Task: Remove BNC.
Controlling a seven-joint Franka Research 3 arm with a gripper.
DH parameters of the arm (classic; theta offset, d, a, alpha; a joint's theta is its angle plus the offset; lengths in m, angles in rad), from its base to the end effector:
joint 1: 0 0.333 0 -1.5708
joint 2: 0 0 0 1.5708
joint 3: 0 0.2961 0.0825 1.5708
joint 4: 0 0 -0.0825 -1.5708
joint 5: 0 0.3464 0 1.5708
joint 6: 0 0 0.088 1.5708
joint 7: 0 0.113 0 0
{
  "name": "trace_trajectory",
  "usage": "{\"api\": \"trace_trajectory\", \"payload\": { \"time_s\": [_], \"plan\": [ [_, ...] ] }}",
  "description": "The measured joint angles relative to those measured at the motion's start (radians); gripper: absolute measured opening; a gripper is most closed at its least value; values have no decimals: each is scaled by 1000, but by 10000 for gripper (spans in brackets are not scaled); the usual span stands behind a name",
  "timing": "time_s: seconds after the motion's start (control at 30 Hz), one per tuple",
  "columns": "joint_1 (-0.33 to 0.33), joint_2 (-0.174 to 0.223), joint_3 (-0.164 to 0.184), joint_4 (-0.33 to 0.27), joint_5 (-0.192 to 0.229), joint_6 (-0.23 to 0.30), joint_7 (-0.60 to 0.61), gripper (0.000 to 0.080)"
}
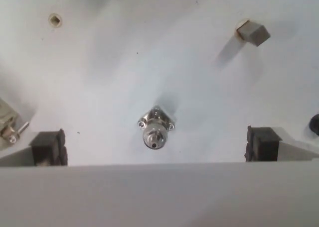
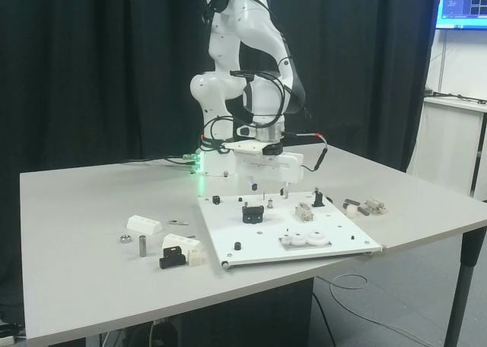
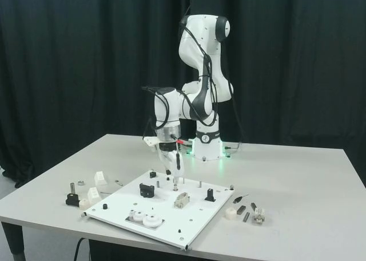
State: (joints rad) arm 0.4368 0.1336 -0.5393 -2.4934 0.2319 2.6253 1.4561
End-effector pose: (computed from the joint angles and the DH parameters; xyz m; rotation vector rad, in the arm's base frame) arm 0.4493 -0.0549 0.2501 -1.9748 2.3757 0.0178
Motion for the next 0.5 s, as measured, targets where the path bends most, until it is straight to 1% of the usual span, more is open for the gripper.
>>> {"api": "trace_trajectory", "payload": {
  "time_s": [0.17,0.27,0.5],
  "plan": [
    [8,23,3,-3,18,35,2,800],
    [12,38,5,-5,39,56,12,800],
    [21,70,8,-5,72,89,16,800]
  ]
}}
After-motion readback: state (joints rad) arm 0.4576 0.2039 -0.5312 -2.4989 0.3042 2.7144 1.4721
